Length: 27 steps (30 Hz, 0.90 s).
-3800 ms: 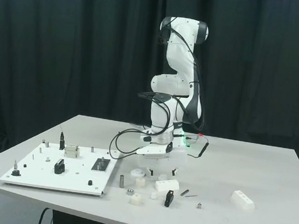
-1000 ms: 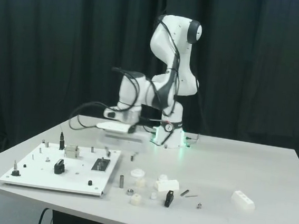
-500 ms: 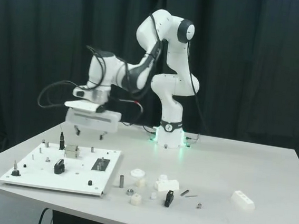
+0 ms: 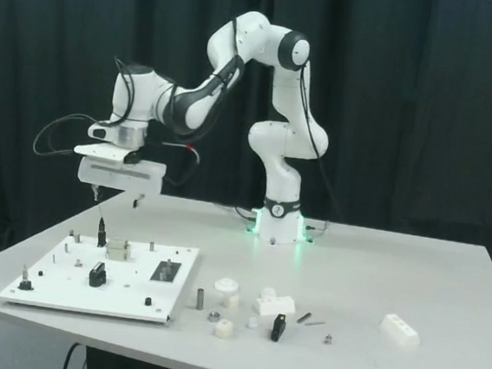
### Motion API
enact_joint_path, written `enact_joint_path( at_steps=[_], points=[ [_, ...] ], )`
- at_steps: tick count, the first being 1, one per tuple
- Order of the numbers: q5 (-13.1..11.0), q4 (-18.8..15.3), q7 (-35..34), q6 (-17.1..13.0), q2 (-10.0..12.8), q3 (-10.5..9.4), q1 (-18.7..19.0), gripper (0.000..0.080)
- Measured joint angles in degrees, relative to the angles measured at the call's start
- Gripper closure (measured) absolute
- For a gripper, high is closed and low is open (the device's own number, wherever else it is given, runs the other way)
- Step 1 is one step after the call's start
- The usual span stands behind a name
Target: Remove USB.
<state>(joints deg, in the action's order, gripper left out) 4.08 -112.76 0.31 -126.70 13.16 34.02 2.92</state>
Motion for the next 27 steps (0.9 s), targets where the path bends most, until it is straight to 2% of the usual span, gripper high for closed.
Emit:
enact_joint_path(
  at_steps=[8,18,27],
  points=[
    [-0.02,0.19,4.32,-0.01,0.87,0.99,-3.66,0.0003],
    [-0.46,0.21,8.82,-0.59,2.59,1.17,-8.68,0.0003],
    [-3.03,0.21,12.76,-1.05,4.38,1.35,-12.52,0.0003]
  ],
)
